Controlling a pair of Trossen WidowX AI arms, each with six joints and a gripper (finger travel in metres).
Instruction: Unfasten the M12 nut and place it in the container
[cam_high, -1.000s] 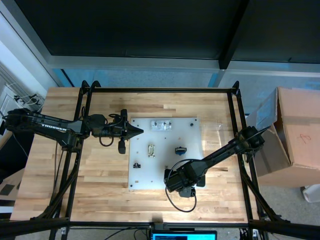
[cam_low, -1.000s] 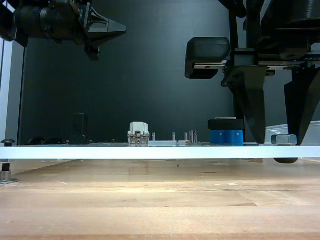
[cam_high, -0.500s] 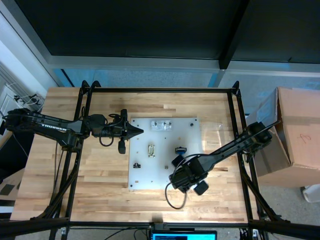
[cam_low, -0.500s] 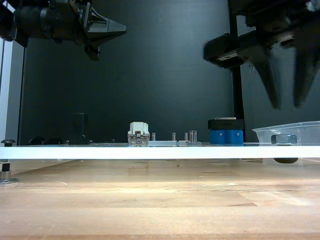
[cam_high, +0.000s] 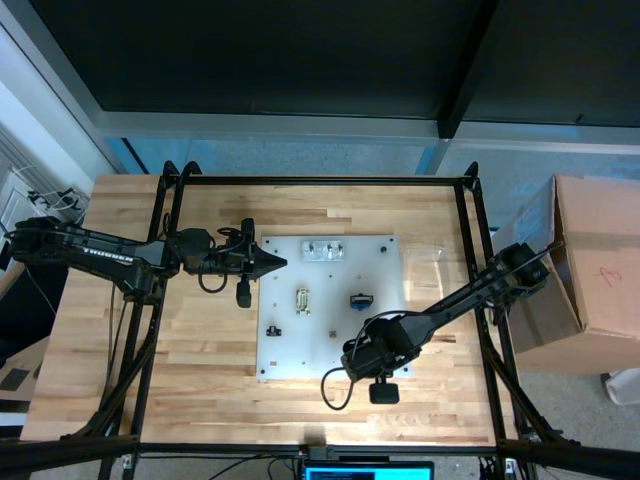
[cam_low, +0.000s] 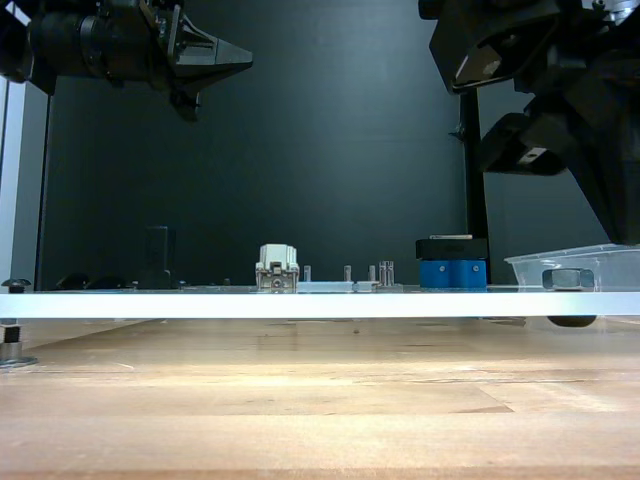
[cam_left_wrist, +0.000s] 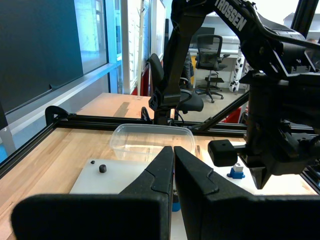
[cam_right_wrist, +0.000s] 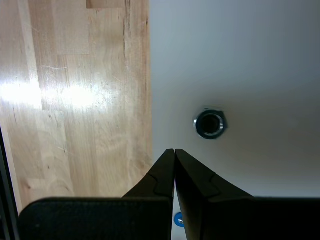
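Finds the right gripper (cam_right_wrist: 174, 152) pinched together on nothing, hanging over the white board (cam_right_wrist: 250, 60) beside its edge with the wooden table (cam_right_wrist: 75, 100). Puts the M12 nut (cam_low: 567, 278) just ahead of those tips and off to one side, apart from them, on its stud (cam_right_wrist: 210, 124), low against the board, dark stud end showing in the bore. Not in the container (cam_left_wrist: 150, 126), lying beyond the gripper and outward, bare inside by the left wrist view.

Looks small, solid metal: light, stiff, in no way fragile, yet smooth enough to slide off the pads. Calls for spreading the fingers first, then coming down square and clamping across two opposite flats, not the corners. Likely needs repeated turns before lifting free.

Leaves bare board all round the nut, so nothing blocking the descent. Sets a blue block (cam_low: 452, 272) and a grey connector (cam_low: 277, 268) away to the gripper's side, well apart. Means clearing the container's rim on the carry. Shows the left gripper (cam_left_wrist: 173, 150) across the board, raised, fingers closed together, empty, pointing toward the right gripper.
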